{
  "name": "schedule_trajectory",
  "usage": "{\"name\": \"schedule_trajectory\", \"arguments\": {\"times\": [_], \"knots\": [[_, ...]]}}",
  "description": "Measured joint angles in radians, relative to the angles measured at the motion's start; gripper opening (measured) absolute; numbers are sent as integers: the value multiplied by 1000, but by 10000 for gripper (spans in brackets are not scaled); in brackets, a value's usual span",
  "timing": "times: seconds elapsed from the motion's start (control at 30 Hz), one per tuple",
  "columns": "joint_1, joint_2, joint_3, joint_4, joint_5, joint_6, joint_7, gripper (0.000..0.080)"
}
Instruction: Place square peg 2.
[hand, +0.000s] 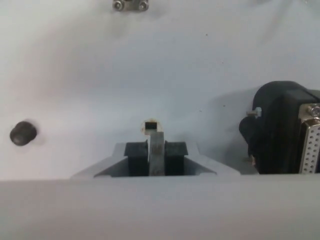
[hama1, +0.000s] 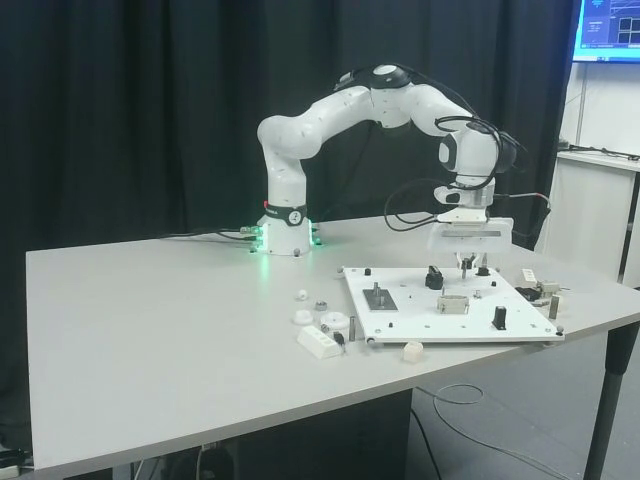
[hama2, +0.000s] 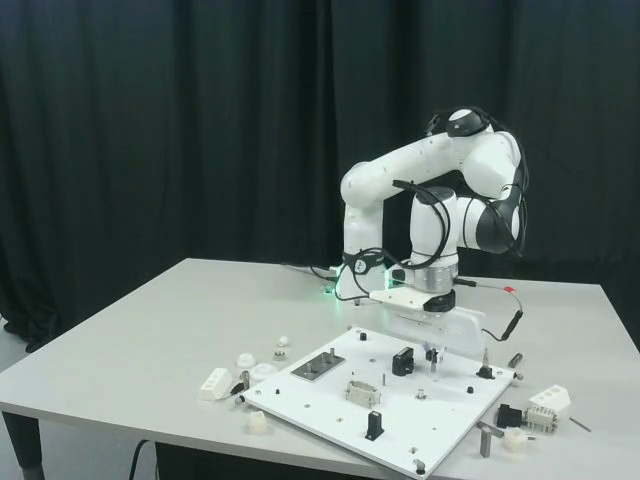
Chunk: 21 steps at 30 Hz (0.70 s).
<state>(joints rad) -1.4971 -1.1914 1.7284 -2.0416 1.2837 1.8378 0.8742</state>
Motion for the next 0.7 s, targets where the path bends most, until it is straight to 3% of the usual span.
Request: {"name": "schedule_trajectory", "arguments": {"times": [0.7], "knots": [[7,1,-15,0,-1,-4,0,65]]}}
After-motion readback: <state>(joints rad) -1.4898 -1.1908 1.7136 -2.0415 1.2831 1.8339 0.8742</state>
